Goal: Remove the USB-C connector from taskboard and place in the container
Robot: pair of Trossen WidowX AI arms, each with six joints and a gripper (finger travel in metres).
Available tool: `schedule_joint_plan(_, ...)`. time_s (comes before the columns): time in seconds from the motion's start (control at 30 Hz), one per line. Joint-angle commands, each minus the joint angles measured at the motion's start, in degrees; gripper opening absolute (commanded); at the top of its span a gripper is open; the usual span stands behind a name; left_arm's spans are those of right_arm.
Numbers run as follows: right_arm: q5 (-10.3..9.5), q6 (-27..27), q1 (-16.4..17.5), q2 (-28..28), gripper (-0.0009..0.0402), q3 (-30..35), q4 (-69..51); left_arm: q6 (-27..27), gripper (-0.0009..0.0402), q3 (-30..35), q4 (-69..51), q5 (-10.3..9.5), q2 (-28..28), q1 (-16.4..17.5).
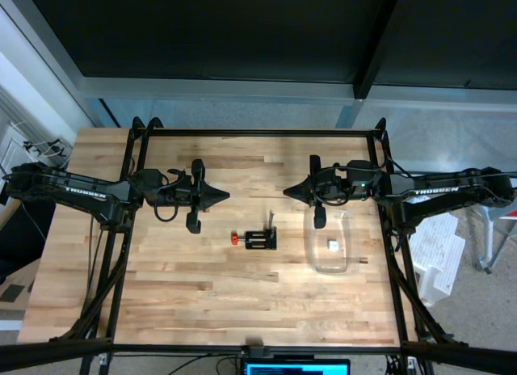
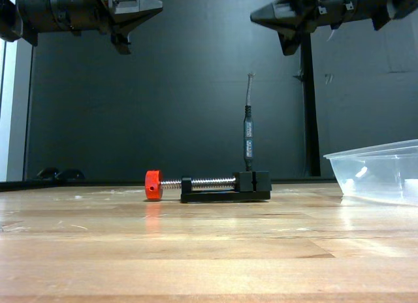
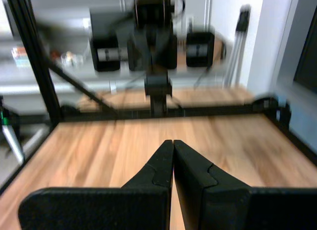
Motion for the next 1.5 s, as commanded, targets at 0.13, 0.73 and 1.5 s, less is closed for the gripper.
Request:
schedule_joint_plan(0.13,0.07,-0.1,0.5,1.6,0.0,6.2,-18.7,0.0,0.0,0.0,0.0,0.0,0.0,0.0)
schedule_joint_plan(0.73,3.32,-0.7,5.6,13.9,0.0,22.8,-51.9,0.0,0.0,0.0,0.0,0.0,0.0,0.0)
schedule_joint_plan(1.5,6.36,1.0,9.1,29.4,0.0119,37.2,-65.4,0.0,0.0,0.0,0.0,0.0,0.0,0.0)
